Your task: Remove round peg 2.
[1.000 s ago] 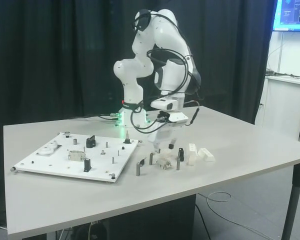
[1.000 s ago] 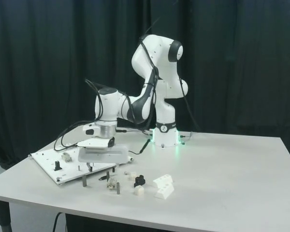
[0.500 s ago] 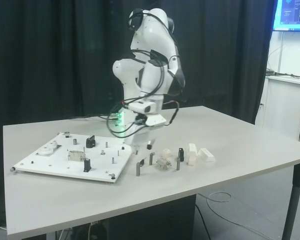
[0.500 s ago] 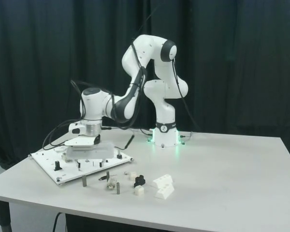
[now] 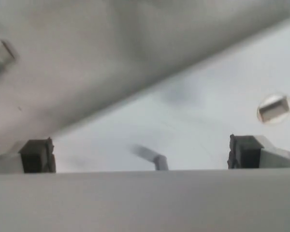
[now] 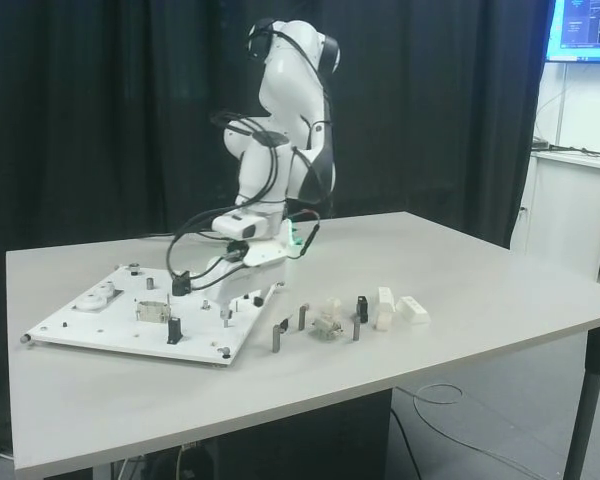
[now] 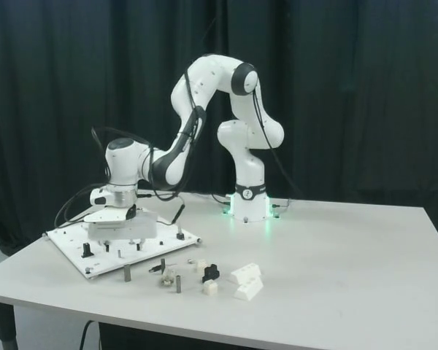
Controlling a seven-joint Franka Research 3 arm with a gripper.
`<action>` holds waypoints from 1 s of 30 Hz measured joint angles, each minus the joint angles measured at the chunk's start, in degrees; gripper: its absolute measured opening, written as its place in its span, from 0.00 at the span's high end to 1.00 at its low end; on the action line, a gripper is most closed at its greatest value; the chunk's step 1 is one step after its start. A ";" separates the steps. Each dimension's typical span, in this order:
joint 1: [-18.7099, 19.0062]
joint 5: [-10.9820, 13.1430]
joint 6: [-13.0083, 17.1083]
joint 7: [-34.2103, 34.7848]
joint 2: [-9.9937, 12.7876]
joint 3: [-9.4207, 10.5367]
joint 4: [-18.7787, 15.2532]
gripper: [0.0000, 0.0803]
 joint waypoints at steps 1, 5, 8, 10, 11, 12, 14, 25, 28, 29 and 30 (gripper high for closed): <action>-0.31 0.14 0.27 -0.24 0.15 0.02 -0.16 0.00; -1.30 1.50 1.58 -1.51 0.73 0.15 -0.98 0.00; -1.74 2.95 2.00 -3.04 1.21 0.16 -1.31 0.00; -1.93 3.99 2.12 -3.97 1.51 0.16 -1.43 0.00; -2.02 4.42 2.18 -4.36 1.63 0.16 -1.50 0.00; -2.12 4.80 2.26 -4.72 1.75 0.16 -1.57 0.00; -2.30 5.43 2.47 -5.26 1.97 0.15 -1.74 0.00; -3.03 5.88 2.73 -5.87 2.24 -0.02 -2.24 0.00; -3.03 6.06 2.72 -5.87 2.17 -0.04 -2.27 0.01; -3.03 6.21 2.71 -5.87 2.13 -0.04 -2.28 0.01; -3.03 6.39 2.70 -5.87 2.08 -0.04 -2.28 0.01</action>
